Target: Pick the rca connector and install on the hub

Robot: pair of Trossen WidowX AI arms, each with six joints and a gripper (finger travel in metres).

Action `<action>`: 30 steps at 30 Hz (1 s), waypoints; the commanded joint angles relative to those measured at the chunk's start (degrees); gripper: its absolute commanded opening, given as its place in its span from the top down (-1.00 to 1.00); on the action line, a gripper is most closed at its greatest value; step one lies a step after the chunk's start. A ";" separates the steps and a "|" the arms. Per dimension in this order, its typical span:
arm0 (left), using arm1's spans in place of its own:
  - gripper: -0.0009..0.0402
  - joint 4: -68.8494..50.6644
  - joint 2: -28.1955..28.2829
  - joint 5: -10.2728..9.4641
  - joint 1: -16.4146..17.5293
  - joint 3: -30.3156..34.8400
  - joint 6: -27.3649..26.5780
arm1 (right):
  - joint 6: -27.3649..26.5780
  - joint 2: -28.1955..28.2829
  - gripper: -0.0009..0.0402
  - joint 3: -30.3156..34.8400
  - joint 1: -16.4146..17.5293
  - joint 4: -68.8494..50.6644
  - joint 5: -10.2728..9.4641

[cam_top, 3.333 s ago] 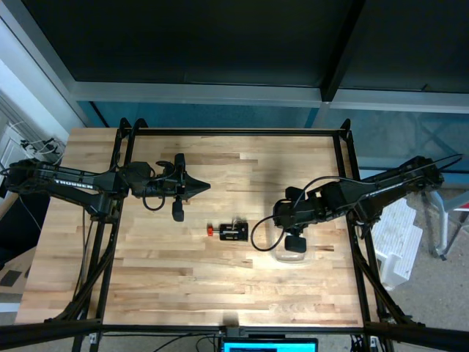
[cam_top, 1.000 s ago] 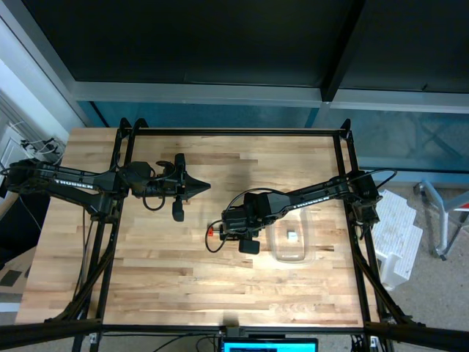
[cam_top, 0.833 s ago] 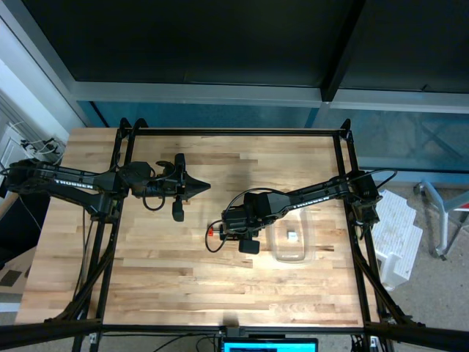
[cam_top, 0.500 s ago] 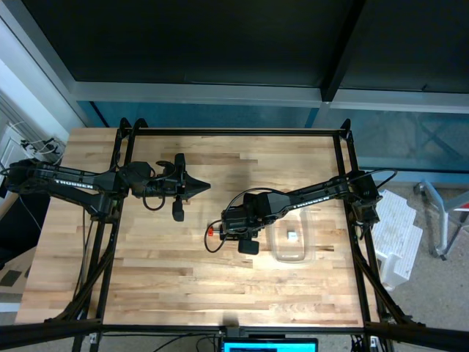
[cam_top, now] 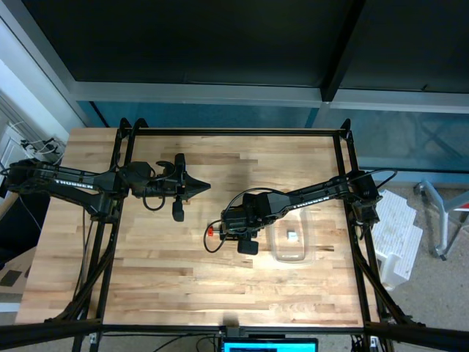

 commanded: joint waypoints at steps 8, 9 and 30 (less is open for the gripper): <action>0.96 0.00 0.02 0.02 0.00 0.00 0.00 | 0.02 -0.04 0.96 -0.24 -0.20 0.35 0.11; 0.96 0.00 0.02 0.02 0.00 0.00 0.00 | 0.02 -0.04 0.96 -0.24 -0.20 0.37 0.11; 0.96 0.00 0.02 0.02 0.00 0.00 0.00 | 0.31 -0.04 0.58 -0.26 -0.20 0.31 0.04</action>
